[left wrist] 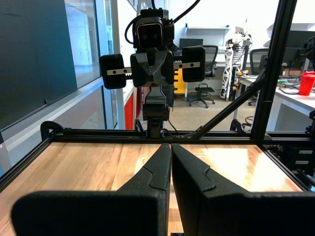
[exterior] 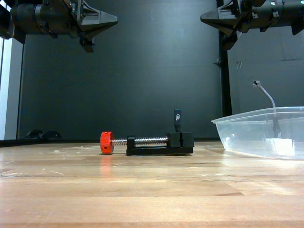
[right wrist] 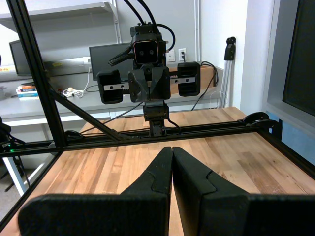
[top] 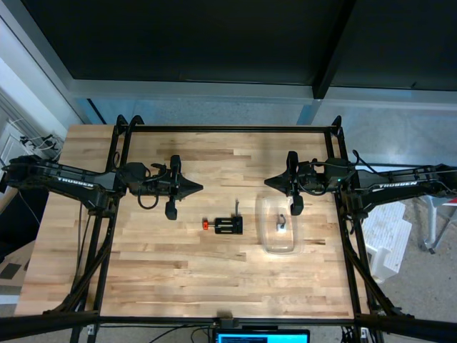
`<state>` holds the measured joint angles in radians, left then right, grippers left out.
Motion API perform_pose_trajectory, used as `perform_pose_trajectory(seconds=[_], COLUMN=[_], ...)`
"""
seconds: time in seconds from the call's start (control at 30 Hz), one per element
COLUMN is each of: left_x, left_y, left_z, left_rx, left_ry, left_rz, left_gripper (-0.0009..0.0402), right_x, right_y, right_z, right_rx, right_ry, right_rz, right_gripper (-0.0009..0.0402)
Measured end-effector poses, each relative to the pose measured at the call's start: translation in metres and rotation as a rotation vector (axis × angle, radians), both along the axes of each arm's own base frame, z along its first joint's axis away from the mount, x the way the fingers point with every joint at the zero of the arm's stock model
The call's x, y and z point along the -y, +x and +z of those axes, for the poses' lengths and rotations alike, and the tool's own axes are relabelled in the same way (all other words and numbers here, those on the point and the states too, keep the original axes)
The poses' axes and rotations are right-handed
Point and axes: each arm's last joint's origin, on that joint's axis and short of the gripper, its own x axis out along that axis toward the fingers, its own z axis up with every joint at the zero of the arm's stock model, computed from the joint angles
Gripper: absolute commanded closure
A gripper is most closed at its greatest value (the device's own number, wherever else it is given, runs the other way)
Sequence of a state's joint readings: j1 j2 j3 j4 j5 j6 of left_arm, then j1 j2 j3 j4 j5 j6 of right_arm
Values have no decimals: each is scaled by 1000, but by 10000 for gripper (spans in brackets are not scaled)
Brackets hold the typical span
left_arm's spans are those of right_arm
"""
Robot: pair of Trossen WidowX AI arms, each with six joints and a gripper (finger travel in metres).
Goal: Pick the USB-C connector and install on taskboard
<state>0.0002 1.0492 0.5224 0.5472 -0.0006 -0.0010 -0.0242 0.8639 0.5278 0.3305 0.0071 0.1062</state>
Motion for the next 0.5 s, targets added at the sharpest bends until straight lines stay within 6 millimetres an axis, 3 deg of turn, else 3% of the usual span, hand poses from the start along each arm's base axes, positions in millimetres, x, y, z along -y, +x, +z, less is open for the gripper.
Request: perform_pose_trajectory(seconds=[0.5], left_x=[0], left_y=[0], left_z=[0], left_rx=[0], left_ry=[0], left_rz=[0], left_gripper=[393], right_x=[0], right_y=[0], right_z=[-2], right_rx=[-34], right_ry=[-37], right_rz=[-3], right_gripper=[393])
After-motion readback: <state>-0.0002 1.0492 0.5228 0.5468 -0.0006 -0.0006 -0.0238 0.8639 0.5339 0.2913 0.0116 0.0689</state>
